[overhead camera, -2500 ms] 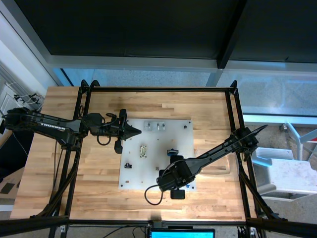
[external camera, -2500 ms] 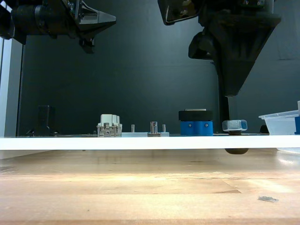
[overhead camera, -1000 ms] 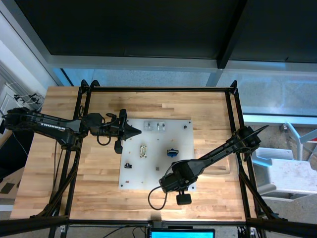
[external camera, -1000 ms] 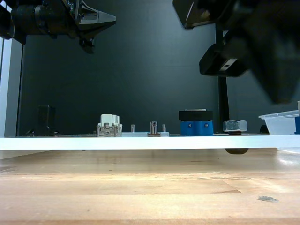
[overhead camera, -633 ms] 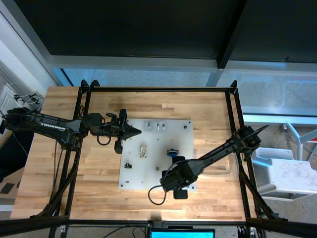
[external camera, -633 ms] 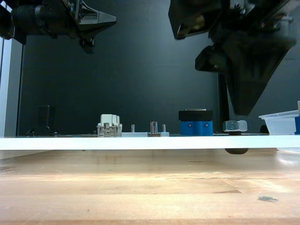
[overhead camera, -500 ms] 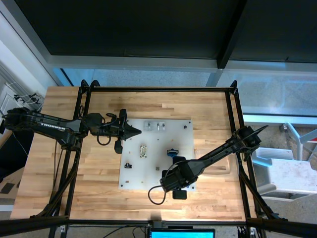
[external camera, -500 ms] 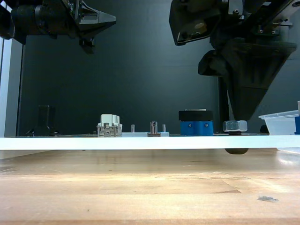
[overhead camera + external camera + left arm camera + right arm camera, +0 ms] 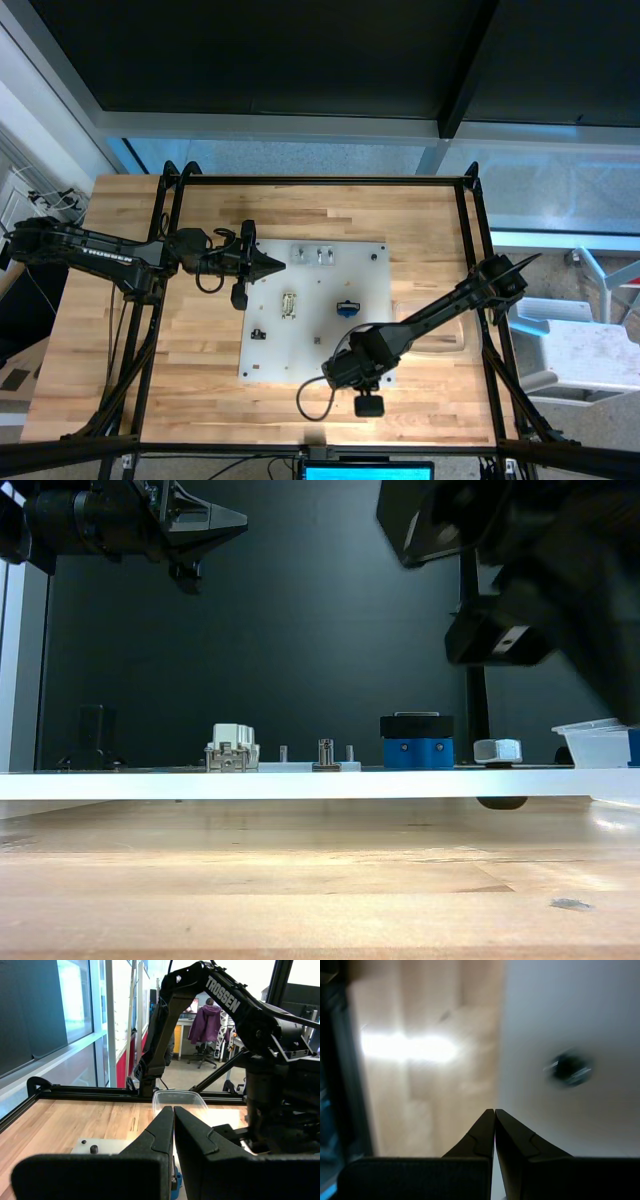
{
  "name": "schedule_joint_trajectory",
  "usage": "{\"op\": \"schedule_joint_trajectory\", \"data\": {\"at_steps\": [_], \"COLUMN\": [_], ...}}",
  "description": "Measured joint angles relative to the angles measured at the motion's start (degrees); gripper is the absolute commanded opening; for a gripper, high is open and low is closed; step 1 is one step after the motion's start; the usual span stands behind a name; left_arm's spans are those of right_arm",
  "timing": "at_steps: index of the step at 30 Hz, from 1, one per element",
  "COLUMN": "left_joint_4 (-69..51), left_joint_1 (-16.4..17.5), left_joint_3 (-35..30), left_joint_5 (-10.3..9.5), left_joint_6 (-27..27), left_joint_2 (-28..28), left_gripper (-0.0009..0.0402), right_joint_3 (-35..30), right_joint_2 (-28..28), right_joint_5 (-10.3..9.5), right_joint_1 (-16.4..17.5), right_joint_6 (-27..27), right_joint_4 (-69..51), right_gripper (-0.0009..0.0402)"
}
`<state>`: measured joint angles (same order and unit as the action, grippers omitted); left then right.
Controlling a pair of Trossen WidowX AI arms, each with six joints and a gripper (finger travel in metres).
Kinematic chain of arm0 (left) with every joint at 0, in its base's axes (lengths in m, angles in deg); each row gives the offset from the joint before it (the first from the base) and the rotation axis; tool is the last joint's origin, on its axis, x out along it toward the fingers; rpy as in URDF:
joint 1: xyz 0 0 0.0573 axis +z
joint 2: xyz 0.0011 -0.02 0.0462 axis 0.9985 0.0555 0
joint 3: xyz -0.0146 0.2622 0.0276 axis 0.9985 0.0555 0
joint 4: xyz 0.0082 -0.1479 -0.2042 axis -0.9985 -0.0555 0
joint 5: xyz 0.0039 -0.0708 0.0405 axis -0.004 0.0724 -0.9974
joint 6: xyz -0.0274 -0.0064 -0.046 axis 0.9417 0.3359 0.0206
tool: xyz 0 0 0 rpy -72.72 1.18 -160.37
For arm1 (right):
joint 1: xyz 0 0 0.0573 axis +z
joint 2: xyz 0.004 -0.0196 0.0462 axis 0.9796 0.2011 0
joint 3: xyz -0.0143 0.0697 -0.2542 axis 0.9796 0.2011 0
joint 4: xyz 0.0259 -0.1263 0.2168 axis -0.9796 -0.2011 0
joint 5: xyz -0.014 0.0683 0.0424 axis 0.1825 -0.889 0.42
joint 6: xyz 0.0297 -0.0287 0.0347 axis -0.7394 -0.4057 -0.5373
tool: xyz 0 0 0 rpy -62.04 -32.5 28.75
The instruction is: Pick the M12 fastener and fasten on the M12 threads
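Two empty, pressed-together fingers of my right gripper [image 9: 494, 1110] hover beside the small silver hexagonal nut [image 9: 497, 749], seemingly on its stud, so descending blind could knock it askew; my left gripper [image 9: 173, 1109], likewise closed, hangs above the flat white board's [image 9: 265, 340] far-left edge.

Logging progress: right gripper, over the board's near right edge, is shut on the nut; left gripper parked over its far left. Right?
No: the right gripper is shut on nothing; the right wrist view shows the silver nut apart on the board; the left gripper is parked as said.
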<state>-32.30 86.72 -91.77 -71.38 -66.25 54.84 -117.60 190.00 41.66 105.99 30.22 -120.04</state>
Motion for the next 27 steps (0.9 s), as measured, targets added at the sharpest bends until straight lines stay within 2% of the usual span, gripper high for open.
{"op": "schedule_joint_trajectory", "data": {"at_steps": [2, 4, 10, 18, 25, 26, 27], "left_joint_4": [0.0, 0.0, 0.0, 0.0, 0.0, 0.0, 0.0], "left_joint_1": [0.0, 0.0, 0.0, 0.0, 0.0, 0.0, 0.0], "left_joint_3": [0.0, 0.0, 0.0, 0.0, 0.0, 0.0, 0.0], "left_joint_5": [0.0, 0.0, 0.02, 0.02, 0.0, 0.0, 0.0], "left_joint_6": [0.0, 0.0, 0.0, 0.0, 0.0, 0.0, 0.0], "left_joint_2": [0.0, 0.0, 0.0, 0.0, 0.0, 0.0, 0.0], "left_gripper": [0.0, 0.0, 0.0, 0.0, 0.0, 0.0, 0.0], "right_joint_3": [-0.1, -0.1, -0.6, -0.7, -0.7, -0.7, -0.7], "right_joint_2": [-0.1, -0.1, -0.4, -0.5, 0.6, 0.6, 0.6], "right_joint_5": [0.61, 2.78, 10.86, 18.47, 18.36, 17.25, 15.06], "right_joint_1": [0.0, -0.1, -0.1, -0.4, -0.3, -0.3, -0.3], "right_joint_6": [0.1, -0.1, -0.6, -1.7, -2.1, -2.1, -2.0], "right_joint_4": [0.0, -0.3, -2.8, -3.0, -1.9, -1.8, -1.6], "right_gripper": [0.0, 0.0, 0.0, 0.0, 0.0, 0.0, 0.0]}}
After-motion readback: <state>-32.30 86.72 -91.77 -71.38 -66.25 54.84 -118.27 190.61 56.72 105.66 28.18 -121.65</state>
